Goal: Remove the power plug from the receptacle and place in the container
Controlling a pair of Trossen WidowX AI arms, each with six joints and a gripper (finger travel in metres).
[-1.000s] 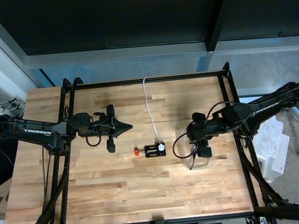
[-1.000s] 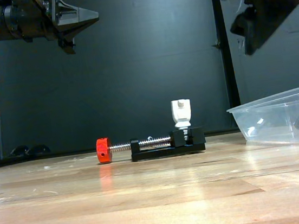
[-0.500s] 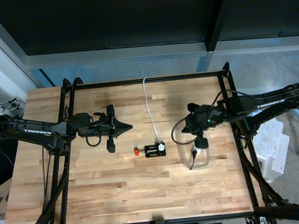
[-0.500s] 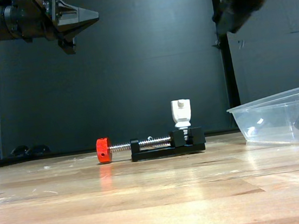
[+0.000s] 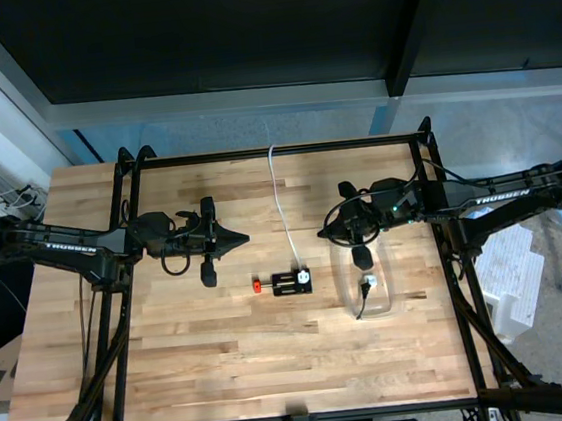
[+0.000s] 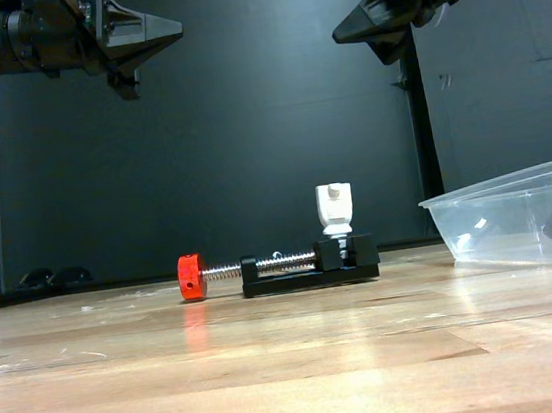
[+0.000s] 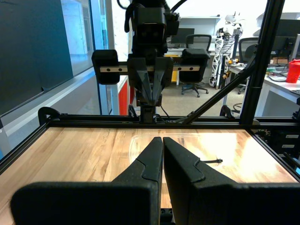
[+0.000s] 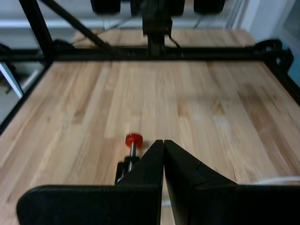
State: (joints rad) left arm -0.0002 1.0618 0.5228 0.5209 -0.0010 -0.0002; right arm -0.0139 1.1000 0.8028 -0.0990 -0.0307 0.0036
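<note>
— Step in hand?

— Looks like the closing one. Spotted the power plug [image 5: 367, 284] lying inside the container [image 5: 386, 306], thin cord [image 5: 360, 308] trailing toward the near end. Glimpsed it darkly through the clear wall in the low view too. Found the receptacle [image 6: 334, 204] bare on top, upright in the black clamp [image 6: 309, 266], red knob [image 6: 192, 277] out to the left.

— And the claws?

— Read the right claw [image 6: 336, 34] as pinched fully together, gripping nothing. Hangs high over the worktop [image 5: 204, 339], between the white cable [image 5: 279, 196] and the container's far end, aimed leftward. Same for the left claw [image 5: 247, 238]: pressed together, empty, high up, well left of the clamp.

— Next move?

— Judging by that, nothing to grasp. Probably just calls for drawing the right arm toward its own edge and parking it.

— Room for that?

— Plenty. Open worktop all round the clamp, open air at claw height. Only worth minding the container rim beneath the arm, the cable running to the far edge, and the black frame rails [image 5: 275, 152] bordering the worktop.
</note>
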